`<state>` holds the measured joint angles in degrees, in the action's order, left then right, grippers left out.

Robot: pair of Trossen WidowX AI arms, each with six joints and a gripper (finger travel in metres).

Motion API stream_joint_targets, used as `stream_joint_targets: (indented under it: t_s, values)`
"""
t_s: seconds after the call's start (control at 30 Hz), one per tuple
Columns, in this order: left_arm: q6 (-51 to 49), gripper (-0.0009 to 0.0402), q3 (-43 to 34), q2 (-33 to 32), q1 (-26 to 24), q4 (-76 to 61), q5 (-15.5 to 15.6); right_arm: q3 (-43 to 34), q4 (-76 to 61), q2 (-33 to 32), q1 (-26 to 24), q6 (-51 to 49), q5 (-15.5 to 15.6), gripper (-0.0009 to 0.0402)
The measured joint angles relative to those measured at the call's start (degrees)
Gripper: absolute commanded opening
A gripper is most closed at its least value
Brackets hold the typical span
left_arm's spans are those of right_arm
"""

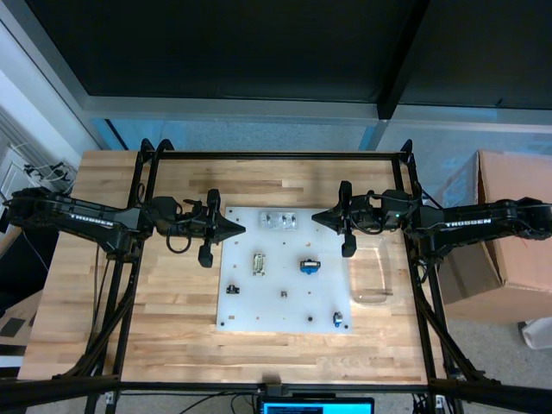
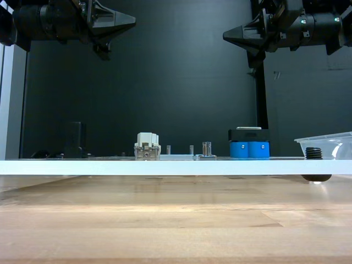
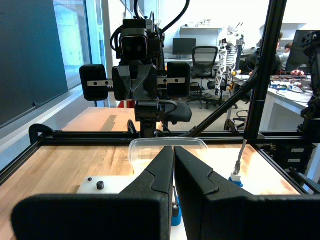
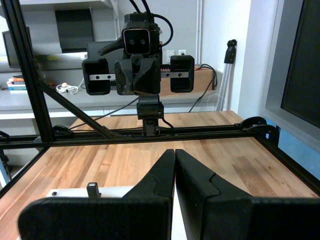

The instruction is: Remove the RJ45 connector from the taskboard and place in the container

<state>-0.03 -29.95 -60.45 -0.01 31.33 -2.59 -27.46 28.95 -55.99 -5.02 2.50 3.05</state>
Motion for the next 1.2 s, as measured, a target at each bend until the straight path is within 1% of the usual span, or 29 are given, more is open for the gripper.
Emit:
stream_joint_targets:
  t_s: [0.67, 0.8, 0.93, 1.2]
  values:
    - [0.0, 0.0, 0.0, 0.0, 0.0, 0.0, 0.0, 0.0, 0.0, 0.0, 0.4, 0.1, 0.1, 0.0]
    - [0.0, 0.0, 0.0, 0.0, 0.0, 0.0, 0.0, -0.5, -0.9, 0.2, 0.6, 3.0, 0.1, 0.0]
    - [0.0, 0.0, 0.0, 0.0, 0.0, 0.0, 0.0, -3.9, -9.5, 1.0, 2.6, 3.3, 0.0, 0.0]
    - [0.0, 0.0, 0.0, 0.0, 0.0, 0.0, 0.0, -13.3, -33.4, 0.9, 10.2, 3.3, 0.0, 0.0]
